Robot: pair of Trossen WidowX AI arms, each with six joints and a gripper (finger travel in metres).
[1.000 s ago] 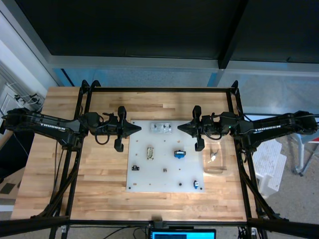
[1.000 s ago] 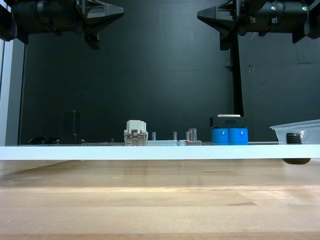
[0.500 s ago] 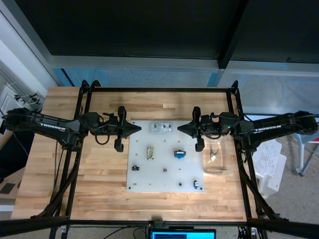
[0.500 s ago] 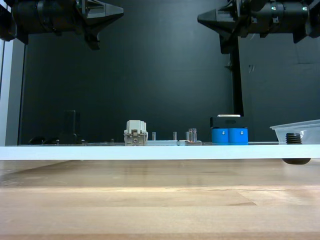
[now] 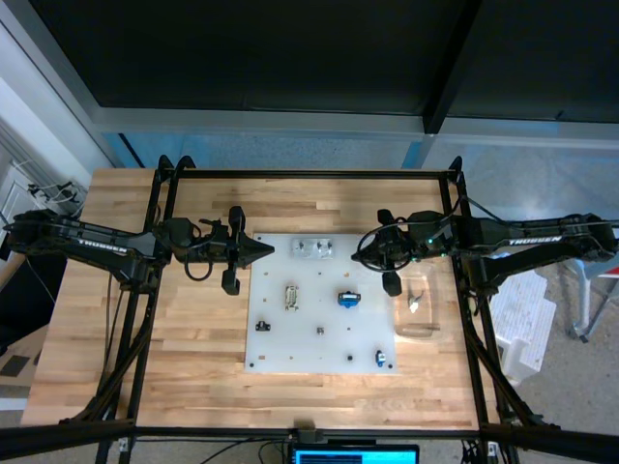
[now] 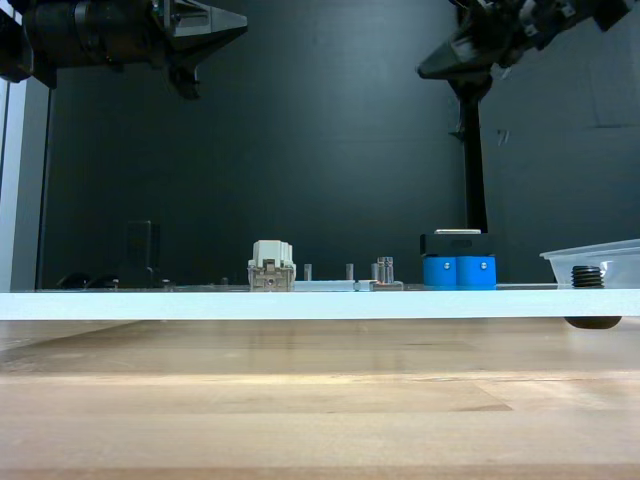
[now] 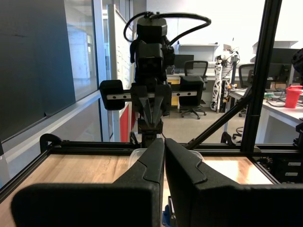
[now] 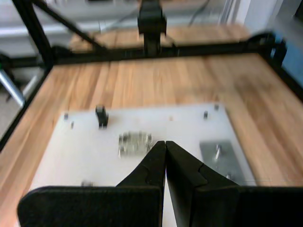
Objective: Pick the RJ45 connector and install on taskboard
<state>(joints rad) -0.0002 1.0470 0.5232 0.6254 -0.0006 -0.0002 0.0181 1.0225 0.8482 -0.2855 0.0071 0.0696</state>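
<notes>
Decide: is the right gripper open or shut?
Shut: the right gripper's jaws meet, empty, above the taskboard. The left gripper, also shut, hovers above its left side.

My right gripper (image 5: 363,255) no longer sits level. It now pitches nose-down toward the taskboard (image 5: 290,340), with its tip lower than a second ago and drawn back slightly toward the tabletop's right edge. The right arm (image 5: 522,237) behind it has straightened and its wrist has lifted, running out of the low view.
</notes>
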